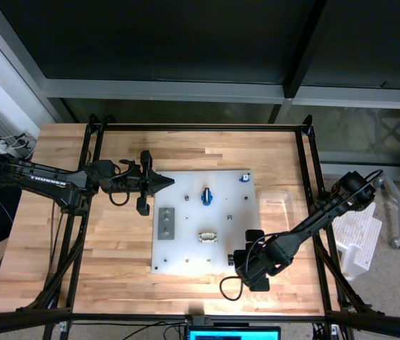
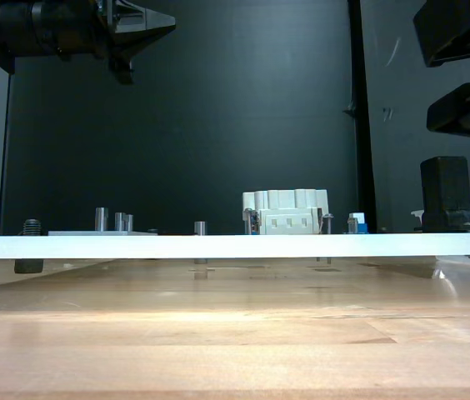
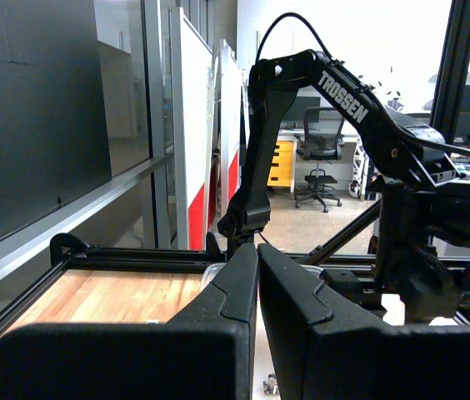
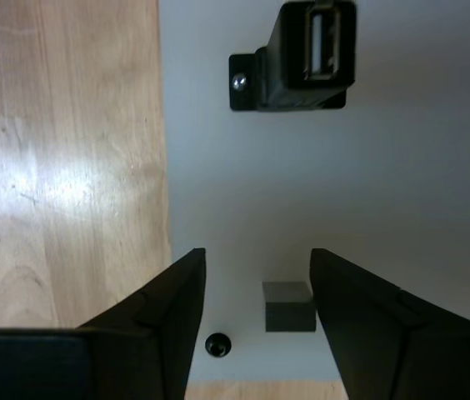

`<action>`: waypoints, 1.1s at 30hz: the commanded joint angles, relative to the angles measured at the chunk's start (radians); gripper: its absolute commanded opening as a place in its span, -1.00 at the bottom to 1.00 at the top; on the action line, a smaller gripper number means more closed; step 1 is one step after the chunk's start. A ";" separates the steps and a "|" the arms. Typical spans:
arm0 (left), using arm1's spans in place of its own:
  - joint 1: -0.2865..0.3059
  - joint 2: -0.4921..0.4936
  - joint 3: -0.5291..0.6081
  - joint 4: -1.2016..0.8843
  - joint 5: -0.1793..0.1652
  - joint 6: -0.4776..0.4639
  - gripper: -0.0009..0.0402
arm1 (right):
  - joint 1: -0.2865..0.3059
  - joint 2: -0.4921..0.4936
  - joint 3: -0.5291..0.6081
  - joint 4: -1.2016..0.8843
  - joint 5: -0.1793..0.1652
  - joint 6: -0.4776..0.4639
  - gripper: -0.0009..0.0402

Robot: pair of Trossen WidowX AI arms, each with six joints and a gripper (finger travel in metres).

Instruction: Remove the 16mm bar from the taskboard and place in the container

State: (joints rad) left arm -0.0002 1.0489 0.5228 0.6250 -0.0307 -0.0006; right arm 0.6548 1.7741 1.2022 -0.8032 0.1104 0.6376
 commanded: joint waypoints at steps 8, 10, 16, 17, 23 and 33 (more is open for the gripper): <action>0.000 0.000 0.000 0.000 0.000 0.000 -0.96 | 0.002 0.001 0.000 0.005 0.002 0.000 -0.61; 0.000 0.000 0.000 0.000 0.000 0.000 -0.96 | 0.002 0.001 0.000 0.005 0.002 0.000 -0.70; 0.000 0.000 0.000 0.000 0.000 0.000 -0.96 | 0.002 0.001 0.000 0.006 0.002 0.000 -0.97; 0.000 0.000 0.000 0.000 0.000 0.000 -0.96 | 0.002 0.001 0.000 0.006 0.002 0.000 -0.95; 0.000 0.000 0.000 0.000 0.000 0.000 -0.96 | 0.002 0.001 0.000 0.008 0.002 0.000 -0.96; 0.000 0.000 0.000 0.000 0.000 0.000 -0.96 | 0.002 -0.015 0.000 0.003 0.002 -0.003 -0.96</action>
